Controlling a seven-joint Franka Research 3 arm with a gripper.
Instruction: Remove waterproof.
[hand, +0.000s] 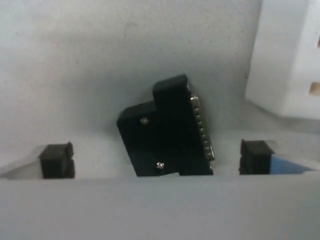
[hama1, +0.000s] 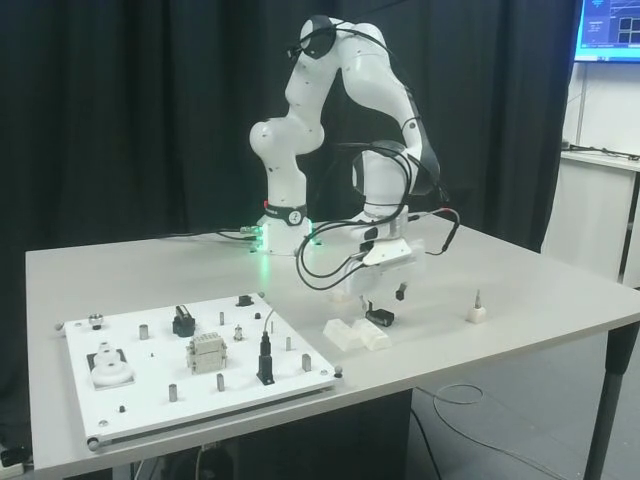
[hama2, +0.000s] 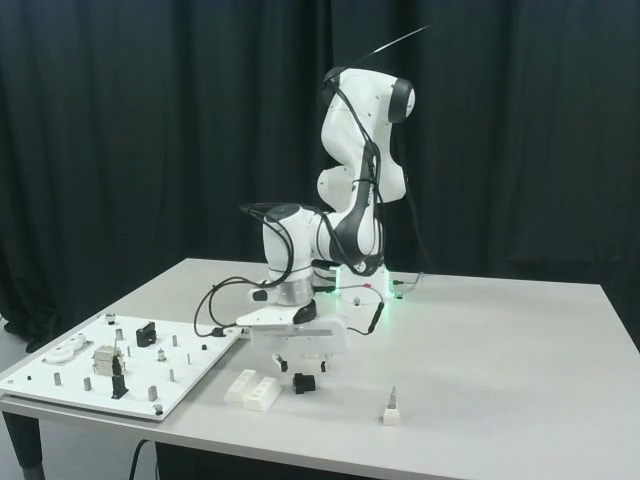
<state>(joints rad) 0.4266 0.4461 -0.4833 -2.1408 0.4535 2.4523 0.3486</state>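
Note:
A black connector part (hand: 167, 132) with a row of metal pins along one side lies flat on the grey table. In the wrist view it rests between my two black fingertips (hand: 56, 160), apart from both. My gripper (hand: 156, 160) is open and holds nothing. In the first room view the gripper (hama1: 385, 295) hangs a little above the black part (hama1: 378, 318). The second room view shows the gripper (hama2: 302, 365) just over the same part (hama2: 304, 383).
Two white blocks (hama1: 357, 333) (hama2: 252, 389) lie close beside the black part; one (hand: 290, 55) shows in the wrist view. A small white base with an upright pin (hama1: 476, 311) (hama2: 391, 412) stands farther off. A white board (hama1: 240, 395) (hama2: 205, 362) carries several fittings.

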